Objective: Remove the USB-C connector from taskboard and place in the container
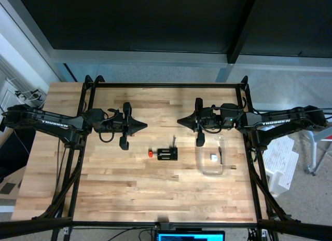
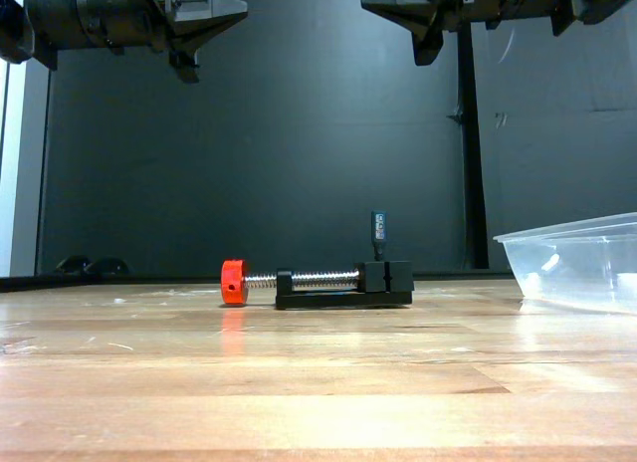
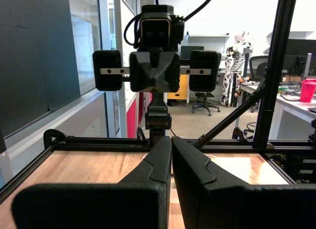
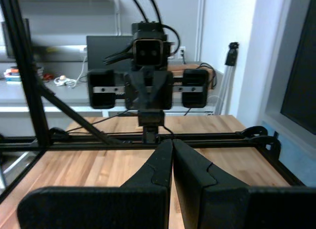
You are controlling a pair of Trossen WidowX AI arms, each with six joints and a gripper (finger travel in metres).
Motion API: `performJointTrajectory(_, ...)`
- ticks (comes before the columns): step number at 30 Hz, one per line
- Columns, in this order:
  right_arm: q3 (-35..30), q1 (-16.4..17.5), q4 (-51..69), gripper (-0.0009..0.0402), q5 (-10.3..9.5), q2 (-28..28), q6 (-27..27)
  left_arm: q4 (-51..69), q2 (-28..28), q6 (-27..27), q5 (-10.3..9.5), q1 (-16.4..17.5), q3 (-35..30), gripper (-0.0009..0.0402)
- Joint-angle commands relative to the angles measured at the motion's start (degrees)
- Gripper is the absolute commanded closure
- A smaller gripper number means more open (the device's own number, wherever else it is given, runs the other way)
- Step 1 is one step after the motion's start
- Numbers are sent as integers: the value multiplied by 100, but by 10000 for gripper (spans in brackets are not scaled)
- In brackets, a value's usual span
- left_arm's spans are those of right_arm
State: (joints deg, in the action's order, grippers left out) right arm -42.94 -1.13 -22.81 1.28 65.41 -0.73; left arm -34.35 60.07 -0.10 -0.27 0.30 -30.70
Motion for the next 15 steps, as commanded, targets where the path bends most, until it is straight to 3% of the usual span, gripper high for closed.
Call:
performJointTrajectory(1,20,-107,-31,393,-192,0,11,-2,2,-2,0,2,0,393)
performJointTrajectory(15,66,-76,-197,394,-116,177,11,-2,2,-2,2,2,0,393)
